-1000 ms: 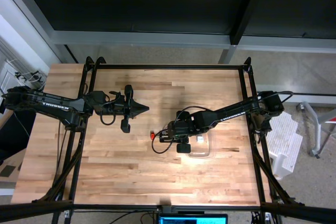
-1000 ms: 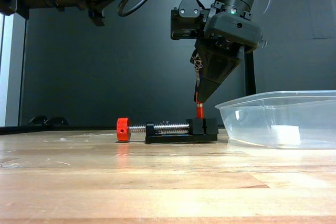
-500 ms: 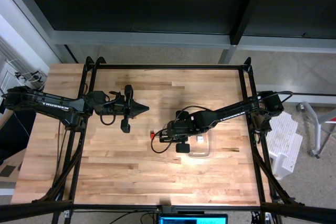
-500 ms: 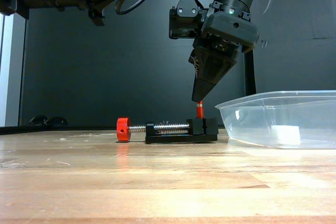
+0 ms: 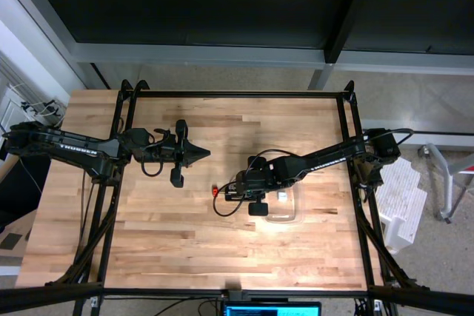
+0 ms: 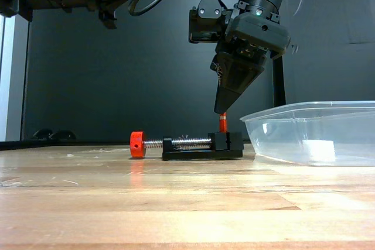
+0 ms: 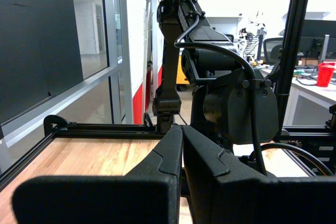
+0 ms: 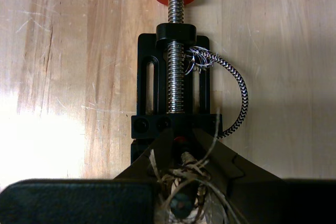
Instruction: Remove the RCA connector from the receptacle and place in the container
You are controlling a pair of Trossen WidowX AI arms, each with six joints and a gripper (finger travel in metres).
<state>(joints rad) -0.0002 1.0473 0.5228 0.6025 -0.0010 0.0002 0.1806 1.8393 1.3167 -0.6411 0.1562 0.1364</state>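
Lifted a touch since a second ago: right gripper, tip now just at the top of the RCA connector instead of lower over it; connector itself unmoved, seated upright in the right end of the receptacle. Then, by size: wooden table under everything. Left arm stretched over the far-left part, left gripper held high, jaws pressed together, well apart from the work. Right arm reaching in toward mid-table, pointing steeply down. Container just right of the receptacle, with small white cube inside. Receptacle lying flat, orange-red knob at its left end, silvery screw between knob and block. Braided cable looped along one side of the block, frayed end by the screw. Right jaws drawn close, pinching the connector's top, loose frayed strands bunched between them and hiding most of it from the wrist camera
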